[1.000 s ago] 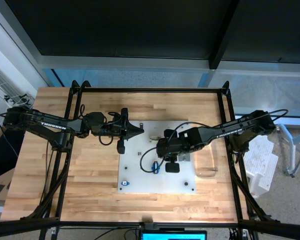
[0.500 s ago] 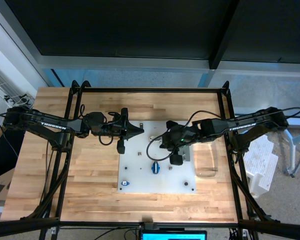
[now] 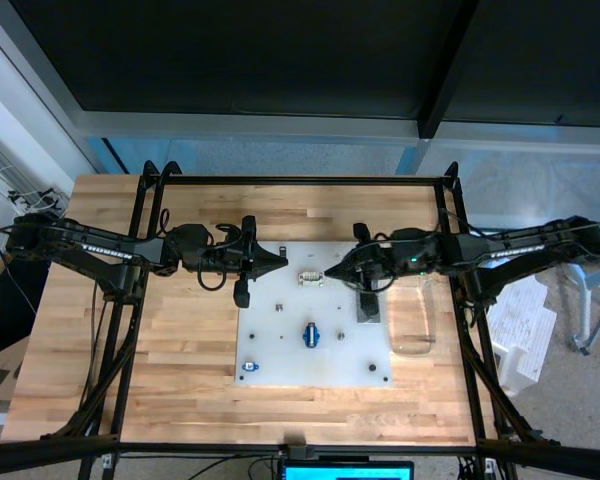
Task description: Pick the 16mm cylinder and install on the taskboard
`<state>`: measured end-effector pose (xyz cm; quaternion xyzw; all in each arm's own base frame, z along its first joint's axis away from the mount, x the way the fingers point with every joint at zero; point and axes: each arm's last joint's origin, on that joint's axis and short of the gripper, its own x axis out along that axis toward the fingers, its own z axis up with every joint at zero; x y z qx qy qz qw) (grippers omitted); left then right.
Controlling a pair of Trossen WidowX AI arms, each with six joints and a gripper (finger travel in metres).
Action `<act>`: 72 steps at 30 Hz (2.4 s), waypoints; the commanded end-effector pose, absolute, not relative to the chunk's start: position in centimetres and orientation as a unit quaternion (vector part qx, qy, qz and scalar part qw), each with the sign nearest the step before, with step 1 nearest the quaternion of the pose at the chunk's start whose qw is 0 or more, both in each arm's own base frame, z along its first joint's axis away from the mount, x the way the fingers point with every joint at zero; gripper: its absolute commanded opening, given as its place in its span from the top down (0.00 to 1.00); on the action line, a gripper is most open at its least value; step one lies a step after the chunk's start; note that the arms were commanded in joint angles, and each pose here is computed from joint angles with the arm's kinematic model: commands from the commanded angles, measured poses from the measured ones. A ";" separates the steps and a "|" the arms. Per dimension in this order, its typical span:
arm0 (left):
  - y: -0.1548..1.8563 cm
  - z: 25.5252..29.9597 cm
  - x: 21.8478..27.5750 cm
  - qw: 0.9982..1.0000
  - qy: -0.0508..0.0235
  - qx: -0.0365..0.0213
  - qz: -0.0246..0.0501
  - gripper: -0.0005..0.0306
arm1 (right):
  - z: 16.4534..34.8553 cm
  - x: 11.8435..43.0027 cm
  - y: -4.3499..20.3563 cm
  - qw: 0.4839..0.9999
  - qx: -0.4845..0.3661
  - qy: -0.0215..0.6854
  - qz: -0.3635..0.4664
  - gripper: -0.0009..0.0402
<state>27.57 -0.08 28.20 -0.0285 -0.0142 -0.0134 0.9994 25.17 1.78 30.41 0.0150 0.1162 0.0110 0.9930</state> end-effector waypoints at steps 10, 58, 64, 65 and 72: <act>-0.08 28.21 27.58 0.999 -0.014 -0.028 -0.013 0.98 | 29.5 22.9 0.9 0.999 0.045 -0.021 -0.005 0.98; -0.08 28.22 27.57 0.999 -0.015 -0.028 -0.013 0.98 | 28.6 22.0 0.9 0.999 0.049 -0.022 -0.002 0.98; -0.08 28.22 27.57 0.999 -0.015 -0.028 -0.013 0.98 | 28.6 22.0 0.9 0.999 0.049 -0.022 -0.002 0.98; -0.08 28.22 27.57 0.999 -0.015 -0.028 -0.013 0.98 | 28.6 22.0 0.9 0.999 0.049 -0.022 -0.002 0.98; -0.08 28.22 27.57 0.999 -0.015 -0.028 -0.014 0.98 | 28.6 22.0 0.9 0.999 0.049 -0.022 -0.002 0.98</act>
